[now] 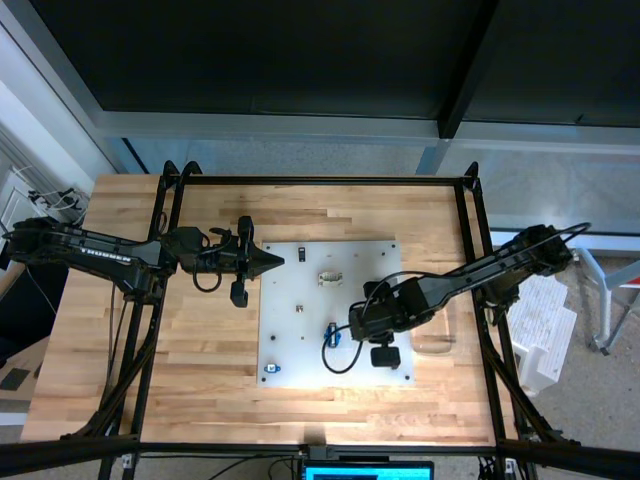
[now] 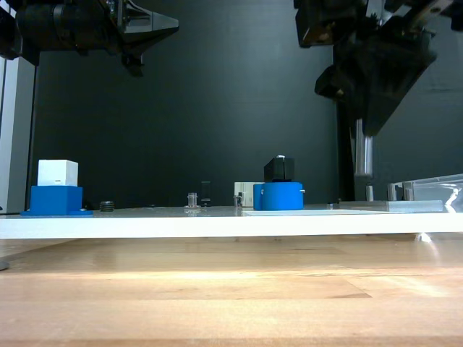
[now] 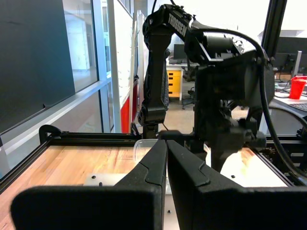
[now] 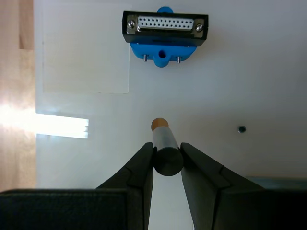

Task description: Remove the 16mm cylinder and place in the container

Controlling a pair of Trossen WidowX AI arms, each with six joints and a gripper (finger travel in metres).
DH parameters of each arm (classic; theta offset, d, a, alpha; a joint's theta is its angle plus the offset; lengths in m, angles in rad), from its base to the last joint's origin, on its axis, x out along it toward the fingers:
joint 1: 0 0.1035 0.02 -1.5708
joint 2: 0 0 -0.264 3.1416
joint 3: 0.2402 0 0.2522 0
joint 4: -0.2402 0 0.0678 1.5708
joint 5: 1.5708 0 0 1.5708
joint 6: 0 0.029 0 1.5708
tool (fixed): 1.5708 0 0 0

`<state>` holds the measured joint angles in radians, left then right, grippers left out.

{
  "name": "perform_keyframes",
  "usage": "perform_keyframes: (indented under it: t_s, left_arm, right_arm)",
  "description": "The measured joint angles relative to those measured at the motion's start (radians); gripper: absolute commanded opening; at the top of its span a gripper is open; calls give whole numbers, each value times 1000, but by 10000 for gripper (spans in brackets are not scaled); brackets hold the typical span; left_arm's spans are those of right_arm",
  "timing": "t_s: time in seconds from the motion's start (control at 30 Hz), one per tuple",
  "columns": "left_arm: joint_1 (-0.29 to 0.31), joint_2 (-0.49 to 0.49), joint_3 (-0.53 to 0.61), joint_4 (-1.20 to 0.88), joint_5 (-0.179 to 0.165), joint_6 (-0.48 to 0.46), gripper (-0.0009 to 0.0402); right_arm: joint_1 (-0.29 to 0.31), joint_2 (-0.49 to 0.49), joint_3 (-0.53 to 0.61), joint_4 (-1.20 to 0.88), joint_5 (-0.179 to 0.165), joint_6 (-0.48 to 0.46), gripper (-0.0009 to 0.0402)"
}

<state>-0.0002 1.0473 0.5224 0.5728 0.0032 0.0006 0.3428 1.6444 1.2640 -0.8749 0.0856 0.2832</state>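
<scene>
Right gripper (image 4: 167,147) points down over the white board (image 1: 300,345), its fingers clamped on the 16mm cylinder (image 4: 163,139). The peg is held upright near its upper end. In the low view the 16mm cylinder (image 2: 364,153) hangs clear above the board surface.

The container (image 1: 437,348) sits on the worktop (image 1: 180,400) just beside the board's right edge, near the right gripper (image 1: 383,335) but not under it.

A multi-pin connector in a blue mount (image 4: 164,26) lies on the board beyond the peg. A blue-and-black fitting (image 2: 281,189) stands mid-board, and a white cube on a blue base (image 2: 56,189) at the board's left.

Left gripper (image 1: 272,260) is high over the board's far-left edge, fingers pressed together, holding nothing.

Writing: "TROSSEN" on the left arm (image 1: 100,252), and the same on the right arm (image 3: 178,21) in the left wrist view.
</scene>
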Motion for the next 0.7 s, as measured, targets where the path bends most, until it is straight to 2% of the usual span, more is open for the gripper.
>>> perform_keyframes:
  t_s: [0.4, 0.7]
  left_arm:
    - [0, 0, 0, 0, 0, 0, 0]
    - [0, 0, 0, 0, 0, 0, 0]
  right_arm:
    - [-1, -164, 0, -4, 0, 1, 7]
    - [-2, -204, 0, -25, 1, 1, 7]
